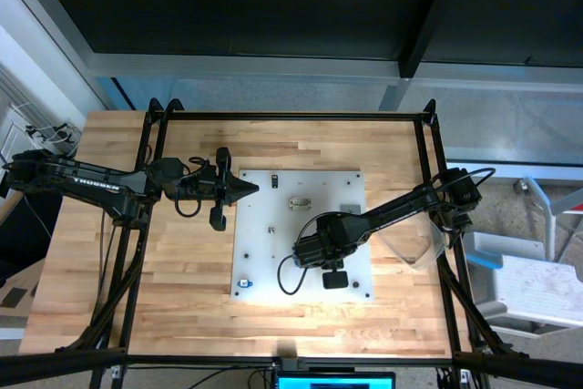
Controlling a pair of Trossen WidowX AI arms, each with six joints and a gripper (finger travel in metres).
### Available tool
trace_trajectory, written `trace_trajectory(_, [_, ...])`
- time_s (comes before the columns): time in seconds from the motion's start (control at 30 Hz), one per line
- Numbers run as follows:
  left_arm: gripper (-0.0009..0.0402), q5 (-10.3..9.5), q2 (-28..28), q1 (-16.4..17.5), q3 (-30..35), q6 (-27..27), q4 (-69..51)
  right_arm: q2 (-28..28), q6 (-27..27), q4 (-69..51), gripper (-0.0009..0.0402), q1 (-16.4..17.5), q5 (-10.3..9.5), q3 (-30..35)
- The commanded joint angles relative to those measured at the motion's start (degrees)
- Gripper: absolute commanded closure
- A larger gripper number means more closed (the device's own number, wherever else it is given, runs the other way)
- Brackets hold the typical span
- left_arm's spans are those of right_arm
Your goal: Pick the 16mm cylinder and place it in the container
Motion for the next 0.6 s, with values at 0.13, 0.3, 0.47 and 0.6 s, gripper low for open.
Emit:
trace_trajectory(0.13, [0.0393,0.0,0.02,0.0,0.02,0.0,0.02,-0.07,0.04,-0.02,0.0343,0.0,0.04,0.02])
trace_trajectory(0.3, [0.0393,0.0,0.02,0.0,0.02,0.0,0.02,-0.26,0.04,-0.02,0.0363,0.02,0.04,0.02])
trace_trajectory(0.47, [0.0393,0.0,0.02,0.0,0.02,0.0,0.02,-0.66,0.09,-0.35,0.0376,0.0,-0.07,0.02])
trace_trajectory(0.6, [0.0393,0.0,0.02,0.0,0.02,0.0,0.0,-1.29,0.09,-0.52,0.0377,0.0,-0.04,0.04])
